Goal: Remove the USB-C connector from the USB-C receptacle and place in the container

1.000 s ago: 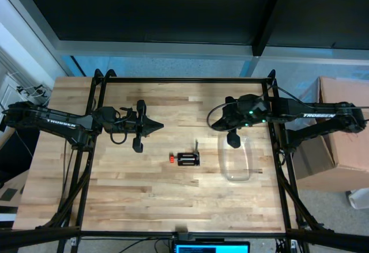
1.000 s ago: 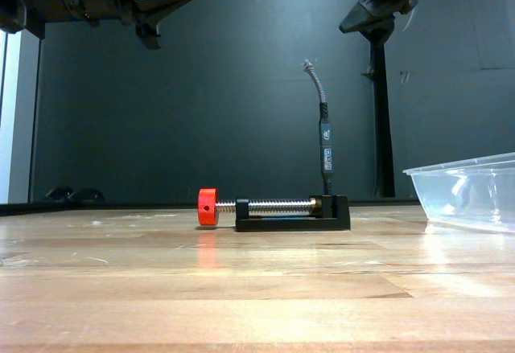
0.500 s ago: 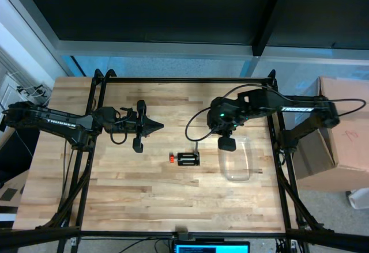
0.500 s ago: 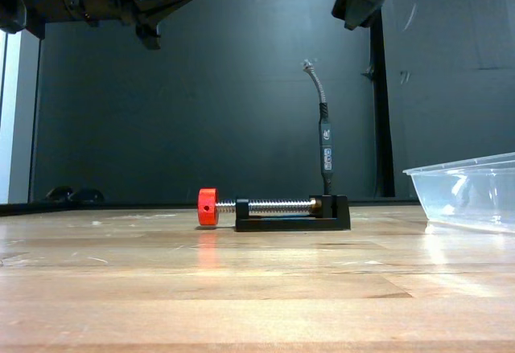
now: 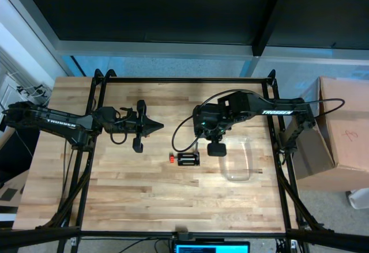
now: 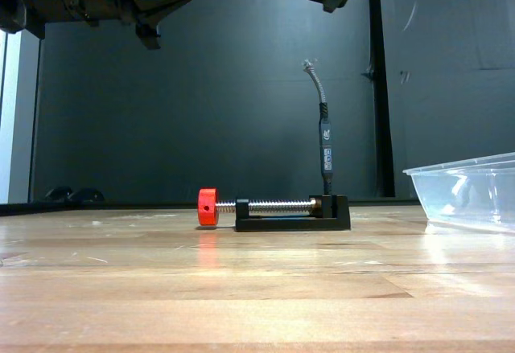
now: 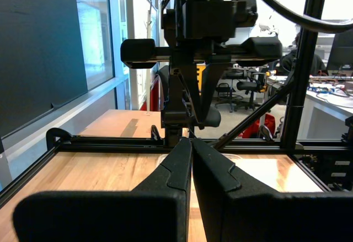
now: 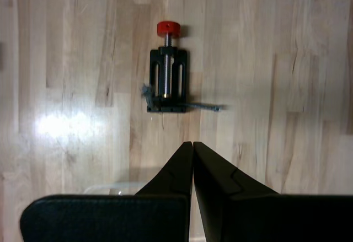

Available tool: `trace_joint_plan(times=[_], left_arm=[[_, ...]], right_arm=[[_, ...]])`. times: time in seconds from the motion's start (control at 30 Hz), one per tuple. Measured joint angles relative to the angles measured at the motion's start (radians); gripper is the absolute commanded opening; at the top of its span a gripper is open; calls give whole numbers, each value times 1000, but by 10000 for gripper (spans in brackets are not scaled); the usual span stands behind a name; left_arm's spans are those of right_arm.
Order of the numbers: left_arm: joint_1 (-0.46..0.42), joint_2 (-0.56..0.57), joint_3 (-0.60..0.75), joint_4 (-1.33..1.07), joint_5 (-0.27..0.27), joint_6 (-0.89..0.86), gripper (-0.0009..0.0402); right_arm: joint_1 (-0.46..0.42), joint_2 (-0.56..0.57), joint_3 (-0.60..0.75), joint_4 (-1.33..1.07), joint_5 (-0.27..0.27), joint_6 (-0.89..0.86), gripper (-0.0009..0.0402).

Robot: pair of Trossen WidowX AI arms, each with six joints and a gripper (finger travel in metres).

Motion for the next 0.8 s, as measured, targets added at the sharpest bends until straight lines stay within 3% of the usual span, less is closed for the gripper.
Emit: trace_joint_plan(times=[0.2, 0.6, 0.8], left_arm=[[0, 0, 0, 0, 0, 0, 0], [0, 0, 0, 0, 0, 0, 0], [0, 0, 0, 0, 0, 0, 0]], right_arm=[[22, 66, 80, -41, 3, 11, 25], [50, 165, 86, -46, 44, 43, 214], [55, 221, 85, -39, 43, 56, 265]])
